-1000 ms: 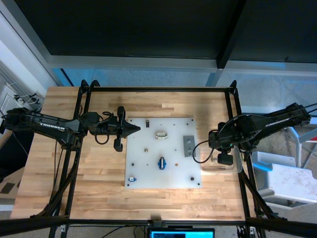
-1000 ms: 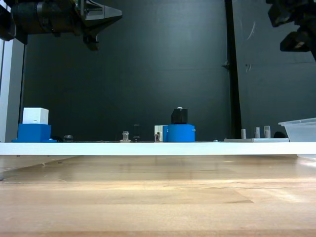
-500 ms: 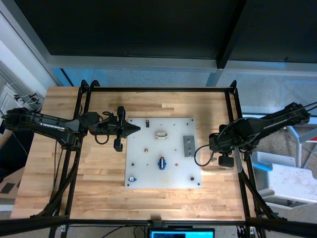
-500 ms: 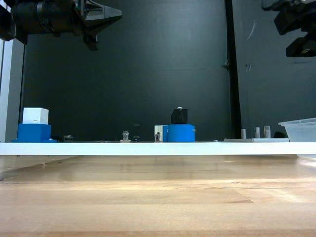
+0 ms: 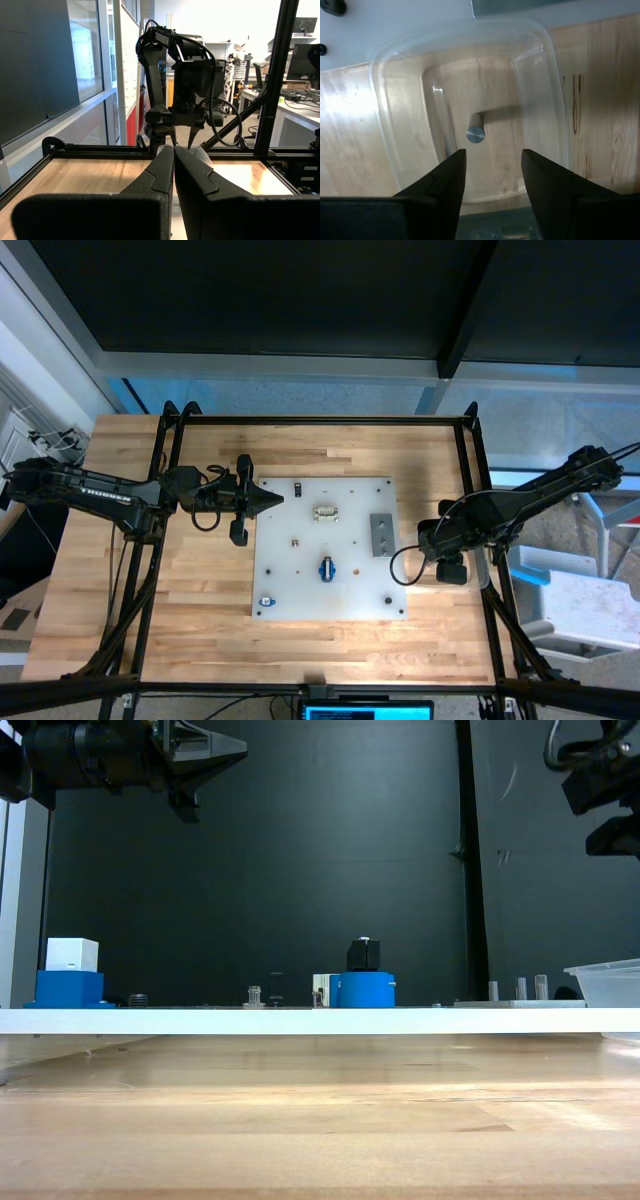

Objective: Pick the 16mm cylinder and place it in the taskboard

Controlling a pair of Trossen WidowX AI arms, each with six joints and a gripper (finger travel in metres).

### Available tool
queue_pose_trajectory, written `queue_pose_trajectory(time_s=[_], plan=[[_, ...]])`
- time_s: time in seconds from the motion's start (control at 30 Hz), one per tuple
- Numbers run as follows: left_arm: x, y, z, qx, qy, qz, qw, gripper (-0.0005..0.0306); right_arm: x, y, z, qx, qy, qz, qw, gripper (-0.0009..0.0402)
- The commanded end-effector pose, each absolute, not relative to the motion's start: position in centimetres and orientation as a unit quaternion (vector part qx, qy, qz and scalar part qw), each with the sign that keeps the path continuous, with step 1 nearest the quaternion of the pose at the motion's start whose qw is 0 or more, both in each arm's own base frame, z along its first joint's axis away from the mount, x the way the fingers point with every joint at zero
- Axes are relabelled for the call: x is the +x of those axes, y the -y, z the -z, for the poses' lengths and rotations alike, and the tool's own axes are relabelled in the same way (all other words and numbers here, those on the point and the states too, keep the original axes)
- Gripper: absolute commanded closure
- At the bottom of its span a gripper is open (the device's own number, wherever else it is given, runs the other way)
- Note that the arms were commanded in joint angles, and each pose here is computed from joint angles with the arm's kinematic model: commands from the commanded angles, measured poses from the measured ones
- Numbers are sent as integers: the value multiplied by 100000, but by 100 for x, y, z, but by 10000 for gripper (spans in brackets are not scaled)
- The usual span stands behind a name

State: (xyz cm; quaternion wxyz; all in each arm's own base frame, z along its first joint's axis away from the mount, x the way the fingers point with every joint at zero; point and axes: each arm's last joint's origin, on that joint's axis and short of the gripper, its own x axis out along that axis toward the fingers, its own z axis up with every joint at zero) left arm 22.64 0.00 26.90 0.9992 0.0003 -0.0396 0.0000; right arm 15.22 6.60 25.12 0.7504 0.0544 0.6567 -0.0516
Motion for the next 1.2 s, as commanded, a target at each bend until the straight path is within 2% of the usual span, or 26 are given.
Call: queue_pose_trajectory(time_s=[0.03,0.73,1.2], plan=[[2265,0,-2691,47,3957,-2,99922,300,1507,-669,-2463,5429,-66040,5530,74690,219],[2265,0,-2691,48,3957,-21,99922,300,1574,-761,-2064,6261,-66193,5469,74495,215],[2265,0,-2691,47,3957,-2,99922,300,1543,-781,-1939,6227,-66026,5885,74613,215]])
